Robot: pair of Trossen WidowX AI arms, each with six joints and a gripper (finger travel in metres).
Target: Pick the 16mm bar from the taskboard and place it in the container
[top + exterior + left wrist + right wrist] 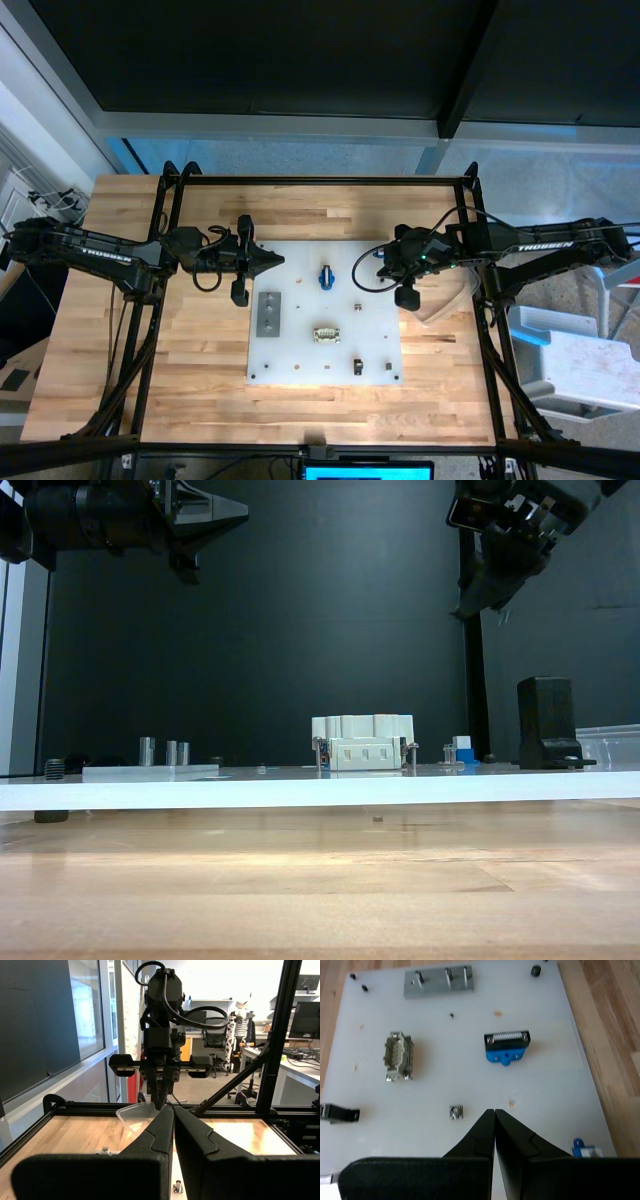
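The white taskboard (pixel 300 372) (pixel 547 1077) lies mid-table. On its left side a grey metal block (pixel 268 312) (pixel 438 984) holds three short grey pegs (pixel 171 752); which of them is the 16mm bar I cannot tell. The clear container (pixel 450 302) (pixel 612 742) (pixel 136 1113) sits just off the board's right edge. My left gripper (pixel 272 260) (pixel 240 518) (pixel 173 1108) hovers shut and empty above the board's far left corner. High over the far right part of the board, my right gripper (pixel 383 263) (pixel 468 608) (pixel 494 1111) is shut too, holding nothing.
The board also carries a blue knob (pixel 326 277) (pixel 506 1051), a pale multi-pin connector (pixel 325 334) (pixel 362 742) (pixel 397 1056) and a small black block (pixel 358 365) (pixel 547 723). A black frame (pixel 320 181) rims the wooden table.
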